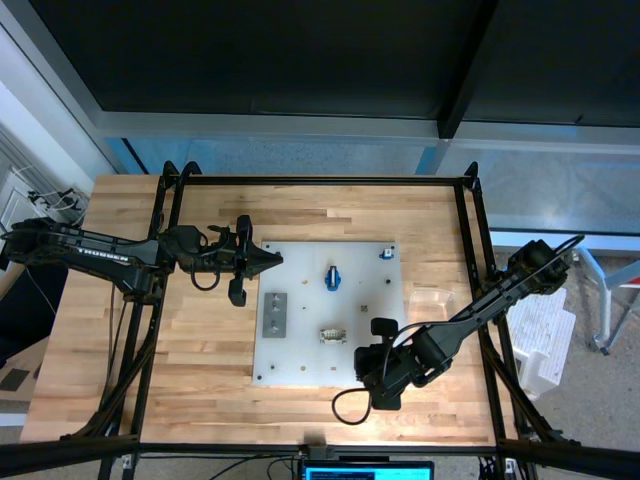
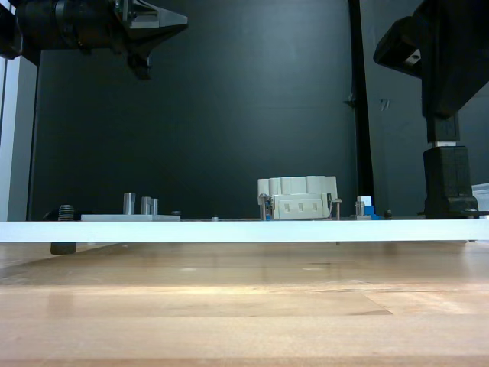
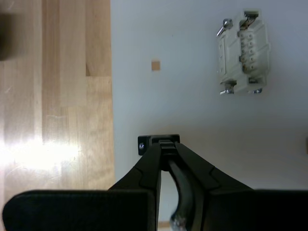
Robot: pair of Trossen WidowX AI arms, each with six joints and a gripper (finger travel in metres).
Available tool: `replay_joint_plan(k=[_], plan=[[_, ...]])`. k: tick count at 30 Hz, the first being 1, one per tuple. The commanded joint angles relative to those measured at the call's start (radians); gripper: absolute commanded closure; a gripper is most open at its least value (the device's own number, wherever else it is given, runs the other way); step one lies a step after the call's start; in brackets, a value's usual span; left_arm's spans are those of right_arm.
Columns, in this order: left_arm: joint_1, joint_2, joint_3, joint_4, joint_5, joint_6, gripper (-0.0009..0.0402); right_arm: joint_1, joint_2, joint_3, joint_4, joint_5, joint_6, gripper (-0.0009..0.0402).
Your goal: Pick the USB connector and install on taskboard
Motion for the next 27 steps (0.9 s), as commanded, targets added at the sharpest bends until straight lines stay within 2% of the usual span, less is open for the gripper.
replay_joint_plan(k=[1,27], plan=[[0.000,0.000,0.000,0.000,0.000,0.000,0.0393,0.001,0.009,-0.029,0.032,-0.024,0.002,0.0393],[0.000,0.000,0.000,0.000,0.000,0.000,0.0393,0.010,-0.005,-0.025,0.032,-0.022,0.009,0.0393]])
